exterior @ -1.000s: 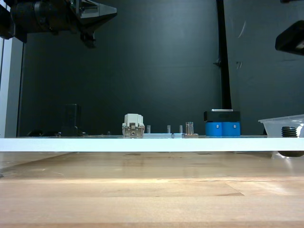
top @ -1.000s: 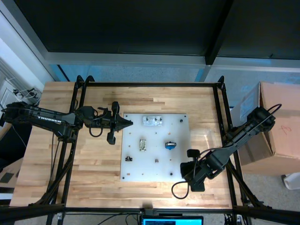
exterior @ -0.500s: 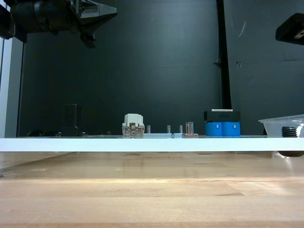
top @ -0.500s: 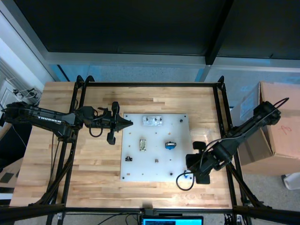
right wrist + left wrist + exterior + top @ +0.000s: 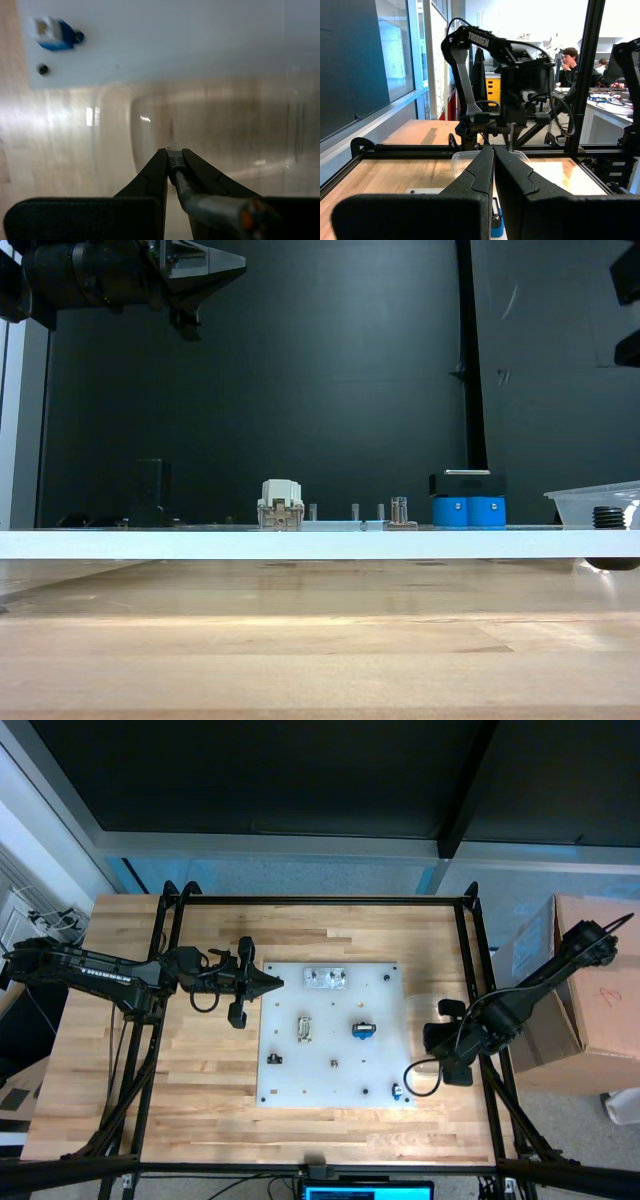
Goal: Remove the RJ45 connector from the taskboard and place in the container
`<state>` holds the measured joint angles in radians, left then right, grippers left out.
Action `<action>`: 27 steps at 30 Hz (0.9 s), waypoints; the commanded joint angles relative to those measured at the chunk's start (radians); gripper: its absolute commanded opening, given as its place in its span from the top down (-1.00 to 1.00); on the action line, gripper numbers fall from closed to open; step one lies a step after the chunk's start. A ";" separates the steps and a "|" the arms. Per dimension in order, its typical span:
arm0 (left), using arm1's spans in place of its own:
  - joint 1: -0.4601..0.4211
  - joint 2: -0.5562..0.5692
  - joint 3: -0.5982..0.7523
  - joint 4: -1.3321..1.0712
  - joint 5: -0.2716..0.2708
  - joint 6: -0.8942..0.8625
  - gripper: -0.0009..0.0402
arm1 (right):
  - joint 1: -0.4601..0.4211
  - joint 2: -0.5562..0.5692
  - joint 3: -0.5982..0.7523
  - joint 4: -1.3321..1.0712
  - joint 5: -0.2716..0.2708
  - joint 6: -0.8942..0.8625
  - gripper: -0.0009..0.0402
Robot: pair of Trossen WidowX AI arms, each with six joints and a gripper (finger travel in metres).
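Above the wooden table (image 5: 200,1070), right gripper (image 5: 172,152) grips RJ45 connector (image 5: 175,161) over container (image 5: 133,131) for depositing; left gripper (image 5: 276,982), clenched empty, hovers beside taskboard (image 5: 320,1088).

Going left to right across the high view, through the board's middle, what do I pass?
Left gripper, shut, above the taskboard's left edge → grey connector → blue block → right gripper, shut on the RJ45 connector over the container, past the board's right edge.

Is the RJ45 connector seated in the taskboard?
No, the right gripper holds the RJ45 connector over the container; the left gripper hovers at the taskboard's edge.
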<state>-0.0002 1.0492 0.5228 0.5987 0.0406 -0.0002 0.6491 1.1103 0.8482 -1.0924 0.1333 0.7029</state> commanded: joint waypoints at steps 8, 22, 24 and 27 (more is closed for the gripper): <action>0.000 0.000 0.000 0.000 0.000 0.000 0.96 | -0.022 -0.068 -0.062 -0.004 0.005 -0.001 0.42; 0.000 0.000 0.000 0.000 0.000 0.000 0.96 | -0.098 -0.075 -0.063 -0.004 0.005 -0.045 -0.06; 0.000 0.000 0.000 0.000 0.000 0.000 0.96 | -0.124 -0.075 -0.050 -0.003 0.006 -0.086 -0.04; 0.000 0.000 0.000 0.000 0.000 0.000 0.96 | -0.187 -0.075 -0.023 0.003 0.008 -0.154 0.01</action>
<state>-0.0002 1.0492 0.5224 0.5987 0.0406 -0.0002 0.4908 1.0348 0.8124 -1.0935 0.1394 0.5800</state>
